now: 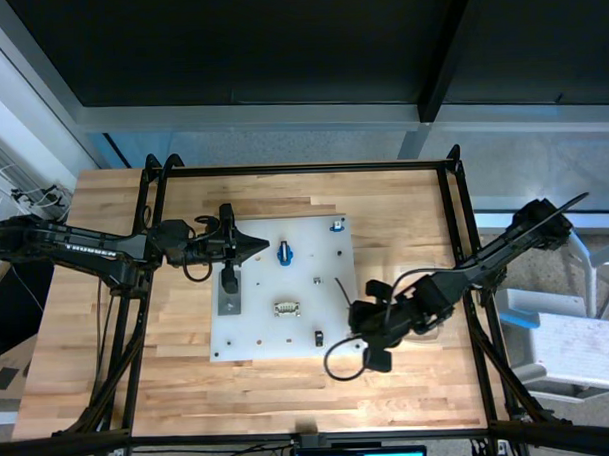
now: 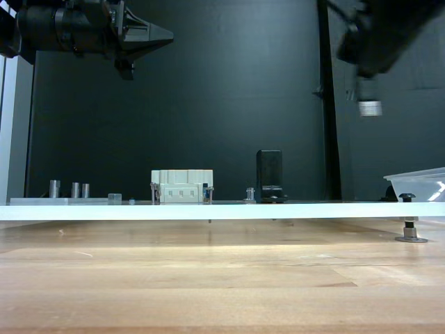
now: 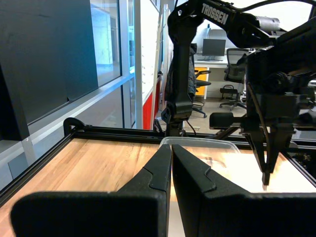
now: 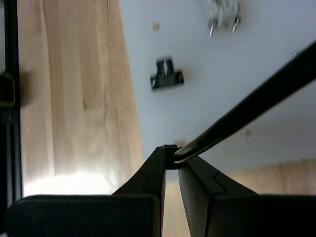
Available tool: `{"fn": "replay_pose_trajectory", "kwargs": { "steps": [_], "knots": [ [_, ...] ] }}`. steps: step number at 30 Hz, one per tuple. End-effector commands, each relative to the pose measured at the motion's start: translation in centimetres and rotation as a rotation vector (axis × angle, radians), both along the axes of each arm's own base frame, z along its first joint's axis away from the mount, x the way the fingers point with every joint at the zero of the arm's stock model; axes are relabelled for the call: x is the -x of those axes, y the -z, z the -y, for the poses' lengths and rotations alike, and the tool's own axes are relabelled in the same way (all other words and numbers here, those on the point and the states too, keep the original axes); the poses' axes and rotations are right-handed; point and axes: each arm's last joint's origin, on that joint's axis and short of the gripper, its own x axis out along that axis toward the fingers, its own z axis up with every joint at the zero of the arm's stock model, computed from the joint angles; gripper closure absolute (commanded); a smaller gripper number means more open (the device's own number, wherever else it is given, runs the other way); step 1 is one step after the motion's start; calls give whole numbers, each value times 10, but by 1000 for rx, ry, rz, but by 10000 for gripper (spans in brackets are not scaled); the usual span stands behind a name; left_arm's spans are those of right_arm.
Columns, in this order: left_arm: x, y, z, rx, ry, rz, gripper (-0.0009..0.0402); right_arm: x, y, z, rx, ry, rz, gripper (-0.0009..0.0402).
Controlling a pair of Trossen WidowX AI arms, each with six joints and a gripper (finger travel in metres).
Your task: Remove the USB connector from the USB hub and place in the container
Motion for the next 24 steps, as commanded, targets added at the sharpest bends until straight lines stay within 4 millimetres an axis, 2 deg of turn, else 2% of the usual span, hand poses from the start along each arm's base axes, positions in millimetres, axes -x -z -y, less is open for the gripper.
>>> {"fn": "replay_pose_trajectory", "kwargs": {
  "steps": [1,12,24],
  "knots": [
    [0,0,0,0,0,0,392,13,4,2,-27,32,-10,393],
    [0,0,0,0,0,0,392,53,5,14,-44,72,-64,393],
    [0,0,0,0,0,0,392,91,16,24,-78,91,-91,393]
  ]
}}
